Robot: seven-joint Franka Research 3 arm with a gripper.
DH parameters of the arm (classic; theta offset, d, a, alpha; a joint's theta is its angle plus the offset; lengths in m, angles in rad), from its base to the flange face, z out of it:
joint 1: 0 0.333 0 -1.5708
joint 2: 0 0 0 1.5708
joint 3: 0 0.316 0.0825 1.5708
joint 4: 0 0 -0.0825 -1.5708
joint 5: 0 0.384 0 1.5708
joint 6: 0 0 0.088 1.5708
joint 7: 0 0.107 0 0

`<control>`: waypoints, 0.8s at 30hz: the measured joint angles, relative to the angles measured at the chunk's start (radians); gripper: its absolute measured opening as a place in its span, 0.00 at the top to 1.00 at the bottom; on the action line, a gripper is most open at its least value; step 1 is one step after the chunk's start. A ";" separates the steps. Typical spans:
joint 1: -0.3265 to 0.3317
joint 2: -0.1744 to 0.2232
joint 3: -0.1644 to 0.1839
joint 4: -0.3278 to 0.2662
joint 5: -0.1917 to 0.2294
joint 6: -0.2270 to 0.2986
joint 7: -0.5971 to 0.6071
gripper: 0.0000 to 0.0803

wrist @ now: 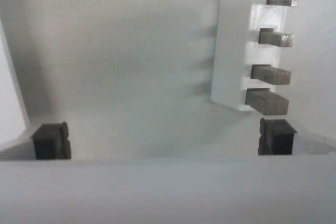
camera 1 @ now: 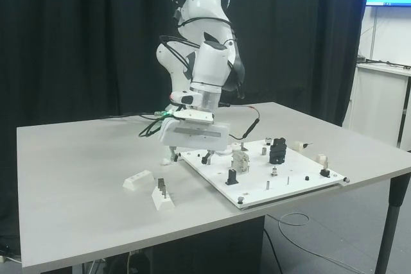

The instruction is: Pick square peg 4.

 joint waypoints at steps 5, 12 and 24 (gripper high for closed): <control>0.000 0.000 0.000 0.010 0.004 -0.012 -0.006 0.00; 0.000 0.000 0.000 0.016 0.006 -0.017 -0.011 0.00; -0.002 0.000 -0.008 0.027 0.006 -0.020 -0.031 0.00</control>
